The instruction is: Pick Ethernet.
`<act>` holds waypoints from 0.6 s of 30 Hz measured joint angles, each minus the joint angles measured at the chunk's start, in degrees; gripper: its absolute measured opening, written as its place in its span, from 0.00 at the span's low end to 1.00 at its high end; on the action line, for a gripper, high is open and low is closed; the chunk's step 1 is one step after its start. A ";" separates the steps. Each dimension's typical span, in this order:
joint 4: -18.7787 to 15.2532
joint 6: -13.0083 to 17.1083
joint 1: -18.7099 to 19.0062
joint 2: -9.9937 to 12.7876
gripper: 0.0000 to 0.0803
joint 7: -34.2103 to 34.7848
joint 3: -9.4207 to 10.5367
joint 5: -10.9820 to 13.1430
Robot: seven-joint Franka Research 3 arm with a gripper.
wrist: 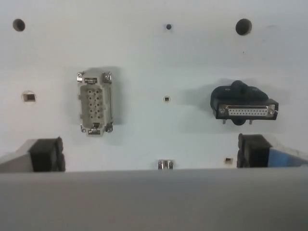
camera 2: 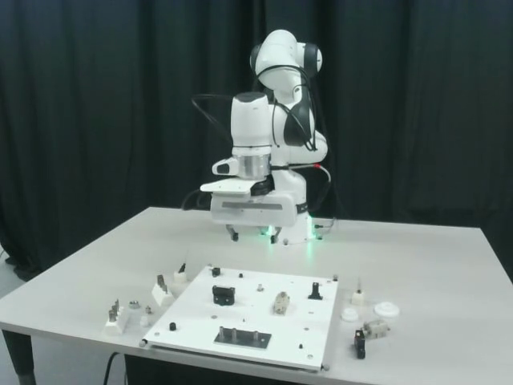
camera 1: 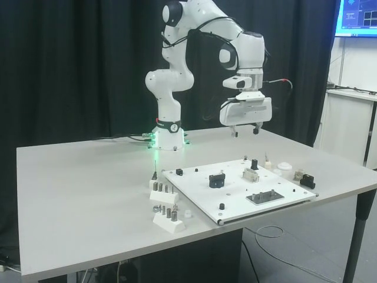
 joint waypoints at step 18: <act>-0.15 0.00 0.02 0.10 1.00 1.57 0.00 -0.05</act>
